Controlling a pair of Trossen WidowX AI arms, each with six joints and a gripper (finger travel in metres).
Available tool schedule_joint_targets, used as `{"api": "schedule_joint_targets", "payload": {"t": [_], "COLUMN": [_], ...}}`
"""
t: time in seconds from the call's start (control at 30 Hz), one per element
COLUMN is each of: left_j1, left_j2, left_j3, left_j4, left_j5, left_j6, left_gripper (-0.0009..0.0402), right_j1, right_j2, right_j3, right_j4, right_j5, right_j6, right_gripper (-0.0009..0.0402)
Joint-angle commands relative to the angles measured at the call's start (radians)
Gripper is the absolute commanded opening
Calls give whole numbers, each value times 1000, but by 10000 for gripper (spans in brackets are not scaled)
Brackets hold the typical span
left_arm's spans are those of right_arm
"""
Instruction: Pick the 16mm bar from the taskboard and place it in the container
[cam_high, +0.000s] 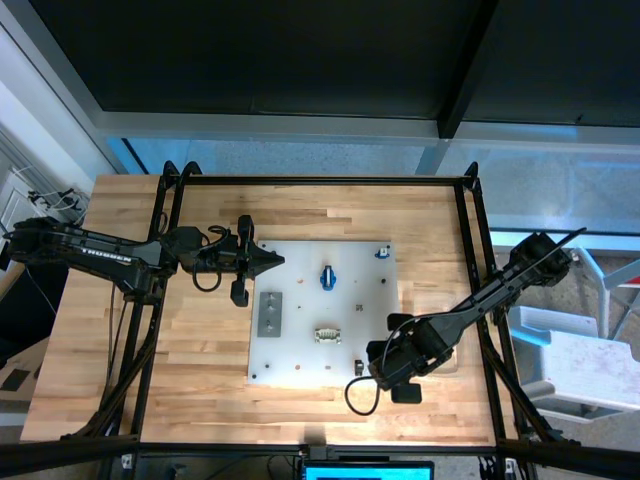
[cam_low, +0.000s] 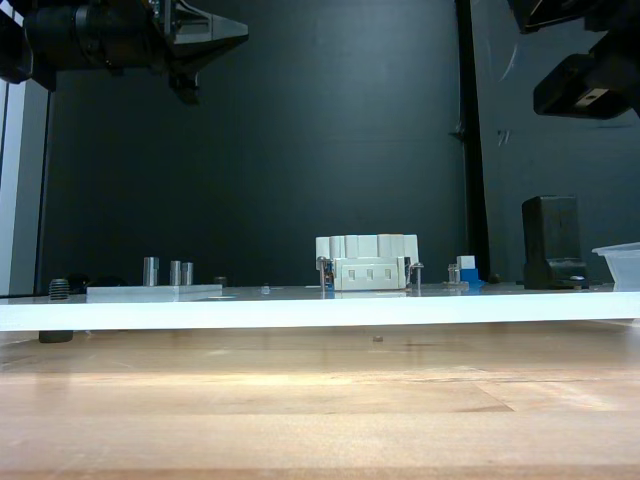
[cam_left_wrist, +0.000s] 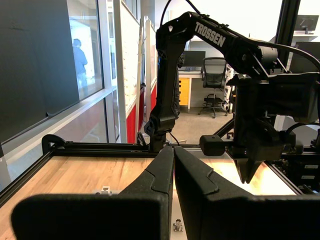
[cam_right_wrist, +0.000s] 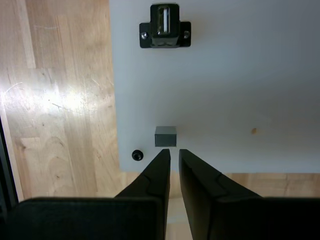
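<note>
Wooden tabletop (cam_high: 200, 385) holds taskboard (cam_high: 300, 345); left gripper (cam_high: 272, 260) above far-left corner, right gripper (cam_right_wrist: 174, 152) near-right.

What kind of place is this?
Probably a robotics lab in an office: an office chair and glass partitions stand beyond a framed wooden table. The left tool hangs above the far-left corner of the taskboard, the right tool above its near-right corner.

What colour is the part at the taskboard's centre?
Blue part, clearest in high view. Left gripper hovers near taskboard's far-left corner, right gripper over its near-right corner.
</note>
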Motion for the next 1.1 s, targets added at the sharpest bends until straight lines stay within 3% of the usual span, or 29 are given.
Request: {"api": "schedule_joint_targets", "payload": {"t": [0.03, 0.57, 1.1], "left_j1": [0, 0, 0], "left_j2": [0, 0, 0], "left_j3": [0, 0, 0], "left_j4": [0, 0, 0], "left_j5": [0, 0, 0], "left_j6": [0, 0, 0], "left_gripper": [0, 0, 0], "right_j1": [4, 13, 23], "right_j2": [6, 9, 36], "right_j3": [0, -2, -23], "right_j4": [8, 19, 34], "right_j5": [1, 9, 36], "right_j6": [7, 23, 19], "right_gripper": [50, 187, 197]}}
